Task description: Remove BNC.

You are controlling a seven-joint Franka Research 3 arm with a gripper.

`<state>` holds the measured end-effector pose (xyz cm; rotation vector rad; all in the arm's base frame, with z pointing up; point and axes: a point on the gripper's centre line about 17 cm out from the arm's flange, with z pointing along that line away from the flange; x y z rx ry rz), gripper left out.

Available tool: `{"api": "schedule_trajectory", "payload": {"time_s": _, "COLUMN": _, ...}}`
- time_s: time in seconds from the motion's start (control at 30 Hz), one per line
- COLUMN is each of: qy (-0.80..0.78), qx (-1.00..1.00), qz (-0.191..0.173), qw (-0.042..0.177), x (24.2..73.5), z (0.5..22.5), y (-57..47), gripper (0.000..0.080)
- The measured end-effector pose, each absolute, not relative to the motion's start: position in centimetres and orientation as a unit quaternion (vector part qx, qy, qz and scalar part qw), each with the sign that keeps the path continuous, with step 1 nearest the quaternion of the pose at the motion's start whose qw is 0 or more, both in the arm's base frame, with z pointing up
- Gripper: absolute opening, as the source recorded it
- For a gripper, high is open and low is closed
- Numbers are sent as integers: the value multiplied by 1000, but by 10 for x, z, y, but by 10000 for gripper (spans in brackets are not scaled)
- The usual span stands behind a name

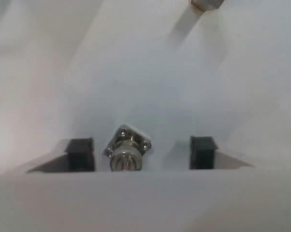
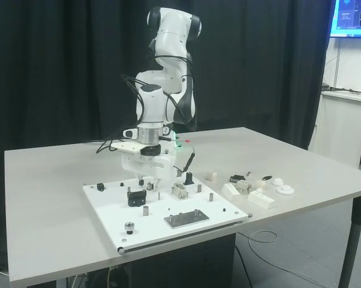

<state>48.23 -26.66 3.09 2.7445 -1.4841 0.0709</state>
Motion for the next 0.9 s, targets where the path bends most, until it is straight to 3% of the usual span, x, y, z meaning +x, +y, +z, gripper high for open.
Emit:
{"api": "schedule_trajectory", "payload": {"time_s": 0.1, "qy": -476, "qx": 879, "qz": 23, "qw": 10, "x": 482, "z": 31, "y": -267, "gripper": 516}}
{"api": "schedule_trajectory", "payload": {"time_s": 0.13, "qy": -476, "qx": 879, "qz": 23, "qw": 10, "x": 482, "z": 31, "y": -267, "gripper": 354}}
{"api": "schedule_trajectory", "payload": {"time_s": 0.37, "qy": -483, "qx": 875, "qz": 28, "qw": 3, "x": 488, "z": 31, "y": -262, "gripper": 354}}
{"api": "schedule_trajectory", "payload": {"time_s": 0.4, "qy": -484, "qx": 875, "qz": 28, "qw": 2, "x": 488, "z": 31, "y": -262, "gripper": 194}}
{"api": "schedule_trajectory", "payload": {"time_s": 0.43, "qy": -485, "qx": 874, "qz": 29, "qw": 2, "x": 488, "z": 31, "y": -262, "gripper": 125}}
{"api": "schedule_trajectory", "payload": {"time_s": 0.9, "qy": -483, "qx": 875, "qz": 29, "qw": 1, "x": 488, "z": 31, "y": -263, "gripper": 125}}
